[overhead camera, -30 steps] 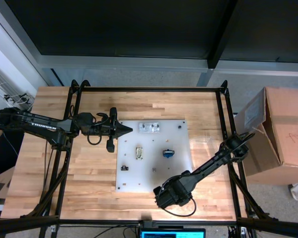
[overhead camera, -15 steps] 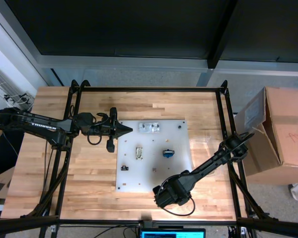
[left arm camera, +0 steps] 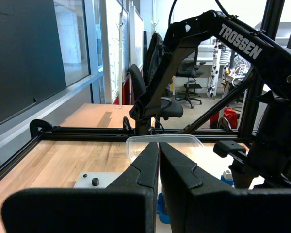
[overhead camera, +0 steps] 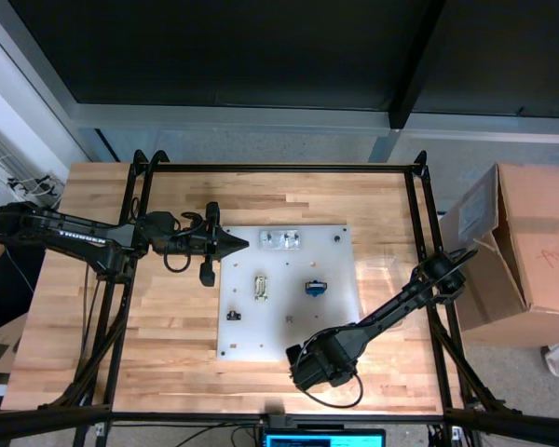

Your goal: Pick the M12 nut and place it on its threads and fasten

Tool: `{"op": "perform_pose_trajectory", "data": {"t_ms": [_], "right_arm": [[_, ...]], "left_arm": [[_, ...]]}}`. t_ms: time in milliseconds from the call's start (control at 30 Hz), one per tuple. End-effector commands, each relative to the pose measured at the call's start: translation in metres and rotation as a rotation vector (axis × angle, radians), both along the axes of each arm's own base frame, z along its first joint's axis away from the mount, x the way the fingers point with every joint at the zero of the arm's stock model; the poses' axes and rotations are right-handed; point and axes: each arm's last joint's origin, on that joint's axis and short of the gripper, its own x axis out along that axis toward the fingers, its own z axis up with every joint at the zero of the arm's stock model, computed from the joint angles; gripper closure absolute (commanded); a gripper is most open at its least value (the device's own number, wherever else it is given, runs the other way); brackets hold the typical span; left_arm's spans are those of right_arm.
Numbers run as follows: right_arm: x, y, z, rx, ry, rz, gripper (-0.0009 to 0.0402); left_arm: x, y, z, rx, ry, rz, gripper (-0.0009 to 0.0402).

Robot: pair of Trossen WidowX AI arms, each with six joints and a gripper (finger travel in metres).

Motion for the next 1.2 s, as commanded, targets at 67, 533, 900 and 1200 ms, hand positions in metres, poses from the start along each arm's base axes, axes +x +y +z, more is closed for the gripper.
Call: {"op": "perform_pose_trajectory", "data": {"t_ms": [67,533,900,1200], "right_arm": [[0.001,-0.001,-0.001,0.043,-0.015,-0.208,0.0386],[0.002,-0.007,-0.001,0.092,-0.069,-0.739,0.0387],[0.009,-0.015,0.003,0.104,-0.082,-0.812,0.0394],[0.013,-0.022,0.003,0.158,-0.048,-0.969,0.0394]], "left_arm": [[0.000,0.000,0.000,0.000,0.000,0.000,0.0393],[0.000,0.000,0.000,0.000,0.000,0.000,0.0393],[0.000,0.000,0.000,0.000,0.000,0.000,0.0393],[0.000,0.000,0.000,0.000,0.000,0.000,0.0393]]}}
